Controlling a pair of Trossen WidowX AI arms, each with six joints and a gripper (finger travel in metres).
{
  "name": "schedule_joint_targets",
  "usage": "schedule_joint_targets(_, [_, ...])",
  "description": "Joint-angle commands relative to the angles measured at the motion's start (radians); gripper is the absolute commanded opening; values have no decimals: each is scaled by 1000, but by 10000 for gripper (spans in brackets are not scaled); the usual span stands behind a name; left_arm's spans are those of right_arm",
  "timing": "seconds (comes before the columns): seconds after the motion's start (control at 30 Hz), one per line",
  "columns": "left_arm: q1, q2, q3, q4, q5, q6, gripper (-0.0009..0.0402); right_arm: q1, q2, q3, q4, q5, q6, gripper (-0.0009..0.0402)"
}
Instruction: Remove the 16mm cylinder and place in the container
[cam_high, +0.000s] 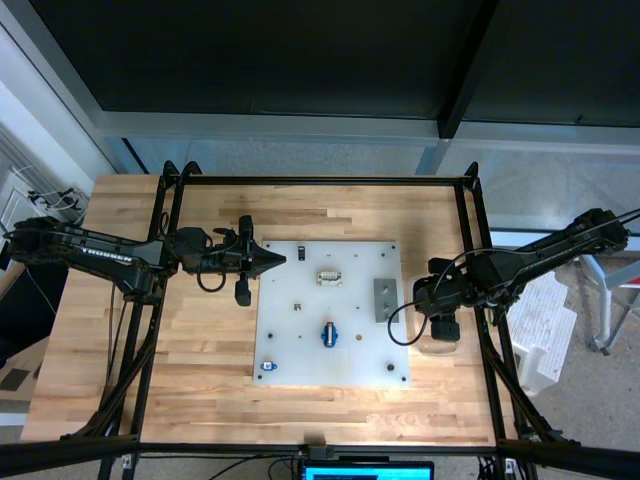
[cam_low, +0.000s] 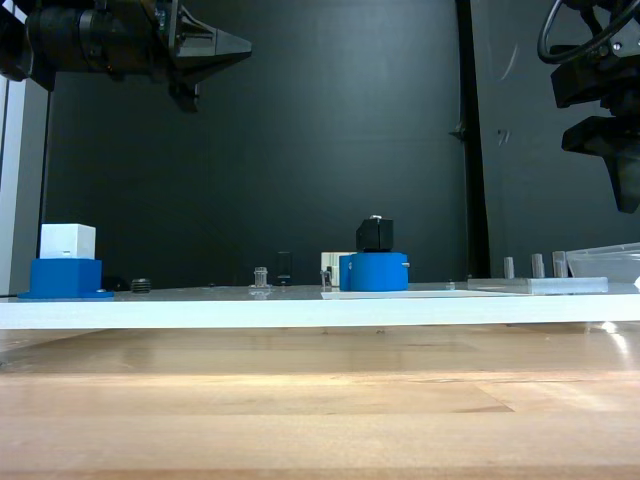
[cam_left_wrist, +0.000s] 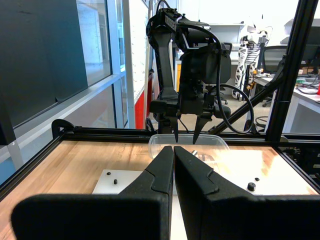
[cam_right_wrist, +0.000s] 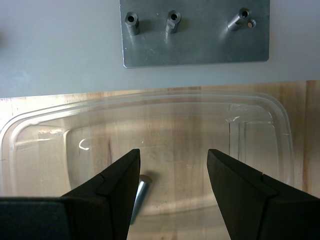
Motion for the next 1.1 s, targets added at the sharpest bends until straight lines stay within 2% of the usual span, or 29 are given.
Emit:
schedule_joint_targets(0.03, [0, 0, 0, 0, 0, 0, 0, 0, 1, 0, 2, 1, 6, 185])
schedule_joint_targets(0.37, [0, 0, 0, 0, 0, 0, 0, -3, -1, 1, 46, 1, 9, 182])
schedule_joint_targets(0.57, [0, 0, 0, 0, 0, 0, 0, -63, -25, 1, 188, 1, -34, 169])
schedule_joint_targets(0.8, [0, 0, 0, 0, 0, 0, 0, -137, -26, 0, 427, 0, -172, 114])
schedule_joint_targets(1.0, [0, 0, 0, 0, 0, 0, 0, -193, -26, -23, 712, -1, -259, 55])
schedule_joint_targets(1.03, [0, 0, 0, 0, 0, 0, 0, -202, -26, -35, 767, -3, -269, 46])
schedule_joint_targets(1.1, [0, 0, 0, 0, 0, 0, 0, -224, -26, -60, 880, -35, -303, 27])
